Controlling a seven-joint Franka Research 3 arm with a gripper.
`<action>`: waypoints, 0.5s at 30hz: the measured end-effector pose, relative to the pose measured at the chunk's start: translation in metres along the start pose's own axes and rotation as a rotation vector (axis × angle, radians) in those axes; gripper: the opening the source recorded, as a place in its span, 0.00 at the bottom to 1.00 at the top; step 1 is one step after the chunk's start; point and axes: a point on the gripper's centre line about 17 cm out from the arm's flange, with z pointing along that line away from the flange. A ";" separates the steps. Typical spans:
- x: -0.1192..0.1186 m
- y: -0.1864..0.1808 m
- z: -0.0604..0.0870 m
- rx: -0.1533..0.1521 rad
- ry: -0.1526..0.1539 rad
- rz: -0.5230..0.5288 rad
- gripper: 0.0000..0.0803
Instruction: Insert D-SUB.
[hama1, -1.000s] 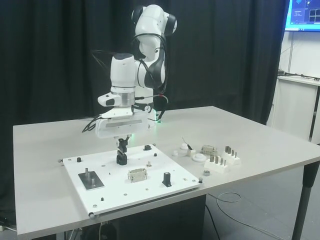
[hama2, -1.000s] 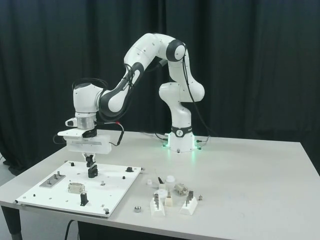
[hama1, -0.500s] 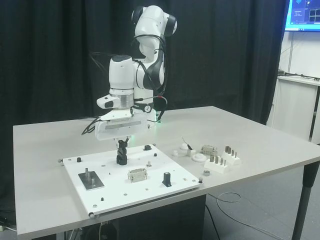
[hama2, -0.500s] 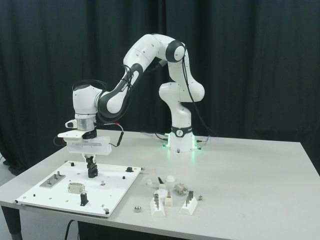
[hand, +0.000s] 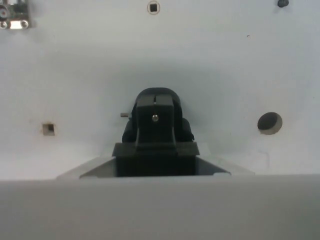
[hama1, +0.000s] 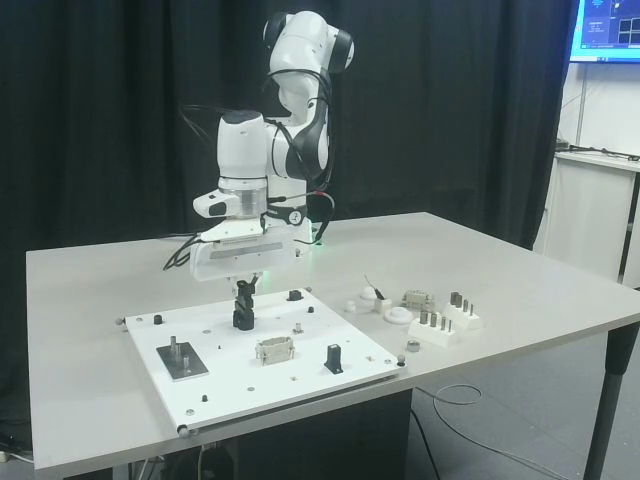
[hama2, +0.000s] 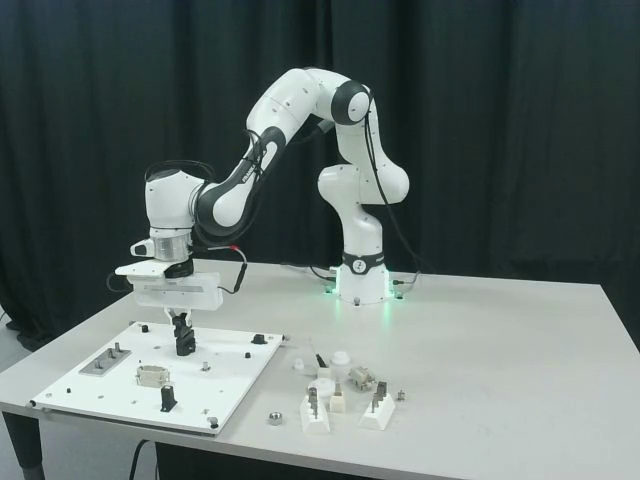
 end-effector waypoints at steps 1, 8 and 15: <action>0.000 0.000 0.000 0.000 0.000 0.000 0.19; -0.001 -0.001 0.000 0.003 -0.001 0.002 0.19; -0.002 -0.001 0.000 0.008 0.000 0.008 0.19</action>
